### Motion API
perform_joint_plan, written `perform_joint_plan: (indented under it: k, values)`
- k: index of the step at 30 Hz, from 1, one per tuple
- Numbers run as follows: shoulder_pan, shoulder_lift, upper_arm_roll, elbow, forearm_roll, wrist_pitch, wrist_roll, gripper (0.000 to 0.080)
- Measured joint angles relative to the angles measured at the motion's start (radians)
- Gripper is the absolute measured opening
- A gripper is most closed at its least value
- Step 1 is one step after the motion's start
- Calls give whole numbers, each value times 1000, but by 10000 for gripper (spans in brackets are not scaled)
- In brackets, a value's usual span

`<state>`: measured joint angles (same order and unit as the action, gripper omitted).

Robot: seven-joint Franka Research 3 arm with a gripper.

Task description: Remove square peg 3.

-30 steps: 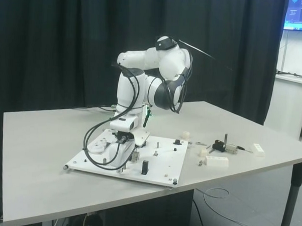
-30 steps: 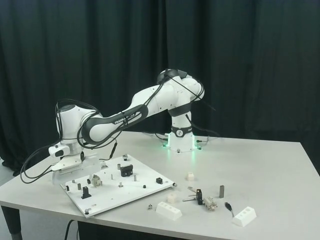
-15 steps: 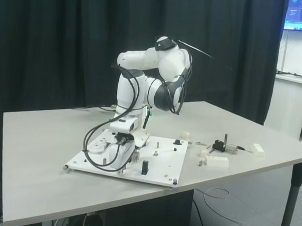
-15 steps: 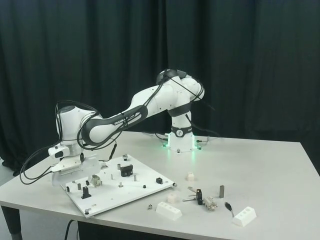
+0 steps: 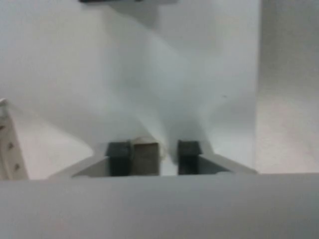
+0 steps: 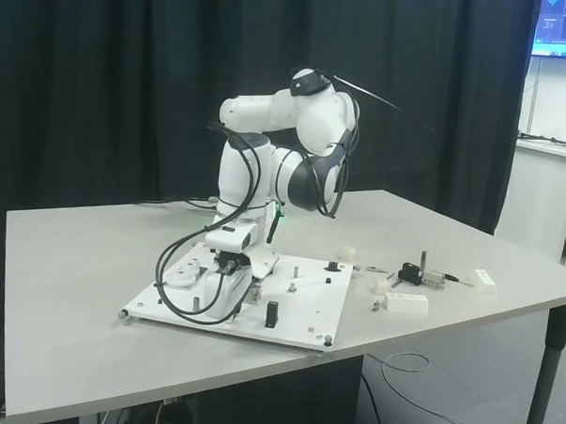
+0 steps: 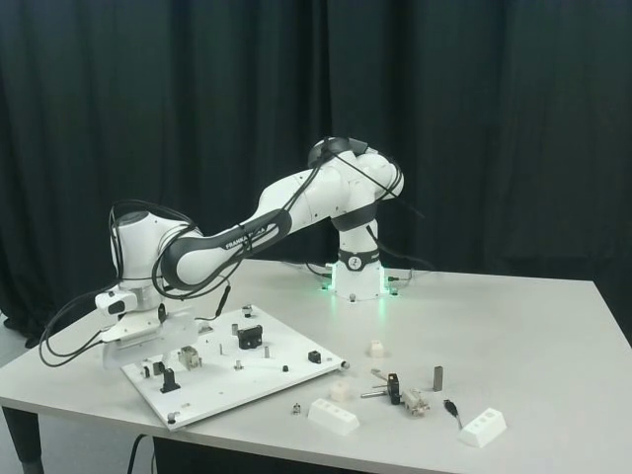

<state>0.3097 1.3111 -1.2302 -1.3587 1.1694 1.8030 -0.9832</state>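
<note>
A small grey square peg (image 5: 145,158) stands between my two black fingertips (image 5: 119,158) in the wrist view. It lies against one of them, with a gap to the other. My gripper (image 5: 154,157) is open and down at the white board (image 5: 199,74). In the second room view the gripper (image 7: 152,369) is low over the board's (image 7: 257,380) left corner. The peg itself is too small to make out there. In the first room view the hand (image 6: 231,240) hangs over the board (image 6: 307,316), with its fingers behind cables.
On the board stand a black holder (image 6: 272,313), a black block (image 7: 250,339) and several short pegs. Loose parts lie on the grey table (image 6: 74,259) beside the board, among them white blocks (image 6: 406,301) (image 7: 482,427). Black cables (image 6: 179,273) loop down from the wrist.
The hand has come down a little toward the board's left corner, so the fingertips now stand on either side of the peg. Everything else on the table stayed put.
</note>
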Motion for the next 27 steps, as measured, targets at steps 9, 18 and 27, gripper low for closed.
perform_joint_plan:
  k: [9, 18, 27]
  values:
    - [0, -8, 8, 0, -21, -15, 0, 117]
    - [0, -8, 8, 0, -21, -14, -7, 117]
    - [-1, -8, 9, -1, -21, -12, -22, 117]
